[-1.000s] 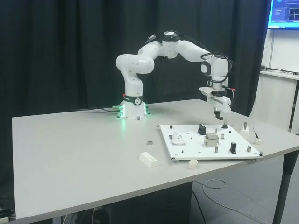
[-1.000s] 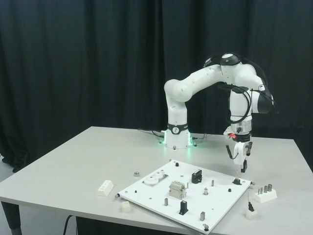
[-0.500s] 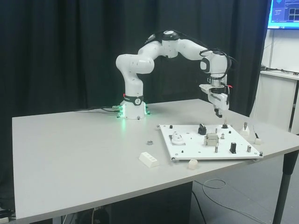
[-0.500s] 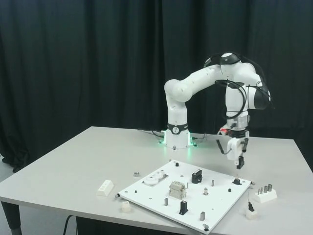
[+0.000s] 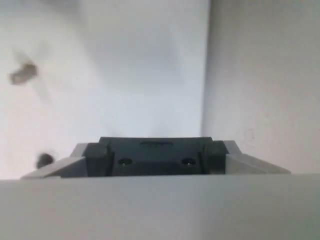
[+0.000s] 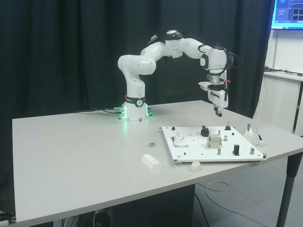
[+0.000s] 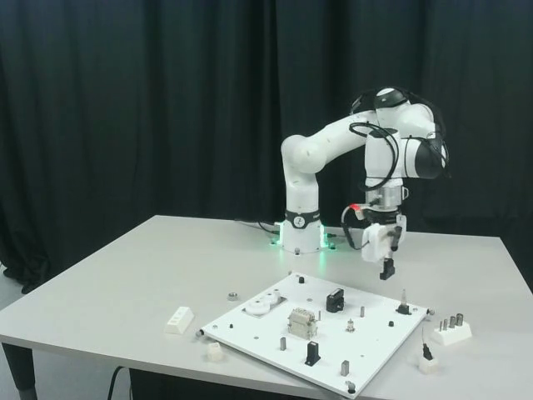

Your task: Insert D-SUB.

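Black D-SUB connector (image 5: 155, 156) is clamped between the two grey fingers (image 5: 75, 161) of the gripper (image 7: 387, 265); the jaws are closed on both of its ends. The connector is held in the air, above the far edge of the white board (image 7: 376, 343) and clear of it. Not inserted yet.

On the board are carried: a black block (image 7: 335, 299), a grey socket housing (image 7: 303, 323), a white round piece (image 7: 265, 303), a black upright part (image 7: 312, 354) and several small pins.

On the grey table (image 7: 125, 283), beside the board, a white holder (image 7: 451, 331) is loaded with upright pins. A smaller holder (image 7: 426, 360) is seen near it, its content too small to tell. A white block (image 7: 179, 319) and a white cube (image 7: 214, 352) lie off the board.

In the wrist view the connector's lower part is cut off by a pale band, and two smeared spots (image 5: 22, 74) cannot be identified.
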Tool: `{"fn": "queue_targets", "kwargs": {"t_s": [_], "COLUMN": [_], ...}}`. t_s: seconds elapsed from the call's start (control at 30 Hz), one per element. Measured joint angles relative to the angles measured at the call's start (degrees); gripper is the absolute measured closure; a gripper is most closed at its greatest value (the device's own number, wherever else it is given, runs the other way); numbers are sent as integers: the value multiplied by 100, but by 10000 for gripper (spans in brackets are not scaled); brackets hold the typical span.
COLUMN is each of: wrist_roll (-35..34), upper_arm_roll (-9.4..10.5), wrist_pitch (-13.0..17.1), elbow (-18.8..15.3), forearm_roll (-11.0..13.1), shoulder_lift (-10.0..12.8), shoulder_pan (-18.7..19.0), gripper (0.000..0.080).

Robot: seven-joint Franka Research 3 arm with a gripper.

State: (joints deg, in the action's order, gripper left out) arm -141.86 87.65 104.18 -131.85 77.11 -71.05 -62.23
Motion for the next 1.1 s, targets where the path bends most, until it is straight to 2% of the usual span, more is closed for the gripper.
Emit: {"fn": "queue_targets", "kwargs": {"t_s": [0.27, 0.47, 0.63, 1.1], "wrist_roll": [350, 602, 689, 802], "upper_arm_roll": [-157, -260, -287, -287], "wrist_pitch": [0, 24, 136, 248], "elbow": [4, 63, 144, 359], "forearm_roll": [-265, -630, -837, -925], "shoulder_lift": [-2, -6, -8, -17], "shoulder_pan": [-174, -289, -419, -998], "gripper": [415, 415, 415, 415]}}
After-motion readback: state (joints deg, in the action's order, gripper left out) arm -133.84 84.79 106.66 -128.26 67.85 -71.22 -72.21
